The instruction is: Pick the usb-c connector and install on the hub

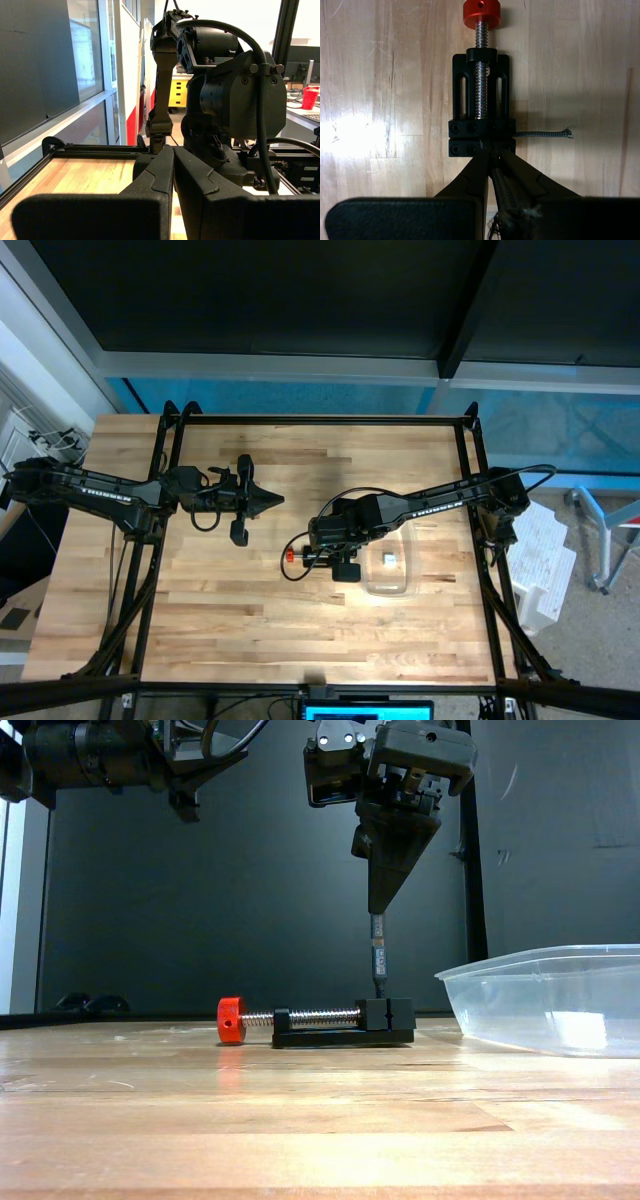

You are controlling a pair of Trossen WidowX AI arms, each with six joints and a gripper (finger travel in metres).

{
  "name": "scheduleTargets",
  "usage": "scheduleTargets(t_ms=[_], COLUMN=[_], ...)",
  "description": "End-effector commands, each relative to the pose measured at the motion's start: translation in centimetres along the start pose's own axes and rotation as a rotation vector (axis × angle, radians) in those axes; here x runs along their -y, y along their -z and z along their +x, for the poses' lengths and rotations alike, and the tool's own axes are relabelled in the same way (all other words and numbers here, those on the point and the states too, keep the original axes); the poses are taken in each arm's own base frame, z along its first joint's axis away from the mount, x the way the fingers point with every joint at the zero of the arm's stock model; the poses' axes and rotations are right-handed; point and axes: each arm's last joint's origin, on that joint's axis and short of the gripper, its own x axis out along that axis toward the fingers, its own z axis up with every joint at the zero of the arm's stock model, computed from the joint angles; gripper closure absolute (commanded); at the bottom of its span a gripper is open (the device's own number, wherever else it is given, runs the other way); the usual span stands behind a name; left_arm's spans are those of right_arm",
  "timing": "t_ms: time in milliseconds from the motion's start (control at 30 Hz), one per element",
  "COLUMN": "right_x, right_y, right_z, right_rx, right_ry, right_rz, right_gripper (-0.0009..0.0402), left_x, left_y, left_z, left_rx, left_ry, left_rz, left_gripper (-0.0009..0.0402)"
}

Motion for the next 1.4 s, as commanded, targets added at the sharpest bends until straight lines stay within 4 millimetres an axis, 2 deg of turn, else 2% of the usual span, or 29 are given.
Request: scheduleTargets(t_ms=[33, 667, 1400], right_x=[-0.03, 0.08, -0.04], right_y=[0.01, 0.13, 0.23], right_z=[0.03, -0.80, -0.33], right_rx=[-0.001, 0.016, 0.015], right_ry=[-0.004, -0.006, -0.015], right_rz=[0.000, 0.002, 0.007], right_gripper=[0.0393, 0.0393, 0.0393], left_x=[-0.01, -0.01, 0.00], left_y=[0.00, 0.01, 0.00], left_z=[0.01, 0.01, 0.00], left_rx=[0.000, 0.000, 0.000], left_ry=[0.000, 0.000, 0.000], left_rz=[0.000, 0.000, 0.000], left_gripper=[0.0393, 0.0393, 0.0393])
